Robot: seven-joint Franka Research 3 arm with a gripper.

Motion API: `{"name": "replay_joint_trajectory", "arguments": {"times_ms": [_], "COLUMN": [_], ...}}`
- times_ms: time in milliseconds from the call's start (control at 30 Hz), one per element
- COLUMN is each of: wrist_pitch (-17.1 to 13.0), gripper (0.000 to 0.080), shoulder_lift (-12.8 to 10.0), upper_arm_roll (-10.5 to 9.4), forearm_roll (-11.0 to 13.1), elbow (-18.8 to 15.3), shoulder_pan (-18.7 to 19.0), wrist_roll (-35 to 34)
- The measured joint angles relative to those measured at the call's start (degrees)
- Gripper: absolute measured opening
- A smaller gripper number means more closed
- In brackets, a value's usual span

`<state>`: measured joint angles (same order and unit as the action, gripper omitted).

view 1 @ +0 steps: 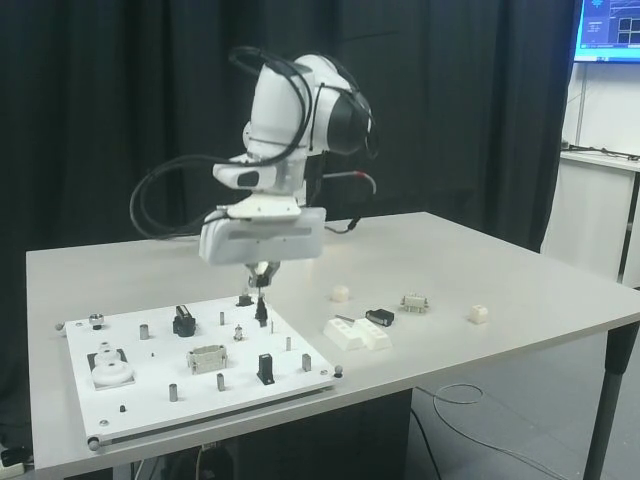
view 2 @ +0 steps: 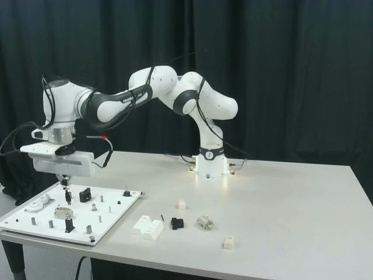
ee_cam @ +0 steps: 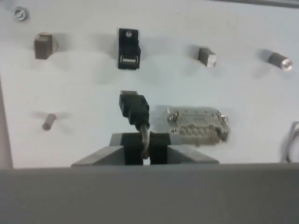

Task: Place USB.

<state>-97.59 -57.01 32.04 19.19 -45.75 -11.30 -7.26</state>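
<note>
Over the white board (ee_cam: 93, 93), the gripper (ee_cam: 145, 151) pinches the USB plug (ee_cam: 133, 108), its socket (ee_cam: 128, 49) waiting unfilled at twelve o'clock.

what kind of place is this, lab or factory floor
Most likely a robotics lab or test cell: a white arm bolted on a grey table, a white practice board of connectors, and black curtains behind.

Grey table (view 2: 280, 198), white board (view 2: 119, 214), small parts
</note>
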Motion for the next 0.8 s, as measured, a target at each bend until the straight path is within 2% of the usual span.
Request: {"name": "replay_joint_trajectory", "arguments": {"times_ms": [233,600,800], "wrist_pitch": [1.1,1.1,2.0], "gripper": [0.0027,0.0026,0.0026], "shoulder_lift": [1.4,1.5,1.4], "upper_arm_roll": [0.0,-0.09,-0.94], "forearm_roll": [-0.1,-0.1,0.2], "elbow": [0.0,-0.1,-0.3], "shoulder_pan": [0.0,0.0,0.1], "wrist_roll": [0.0,0.0,-0.2]}}
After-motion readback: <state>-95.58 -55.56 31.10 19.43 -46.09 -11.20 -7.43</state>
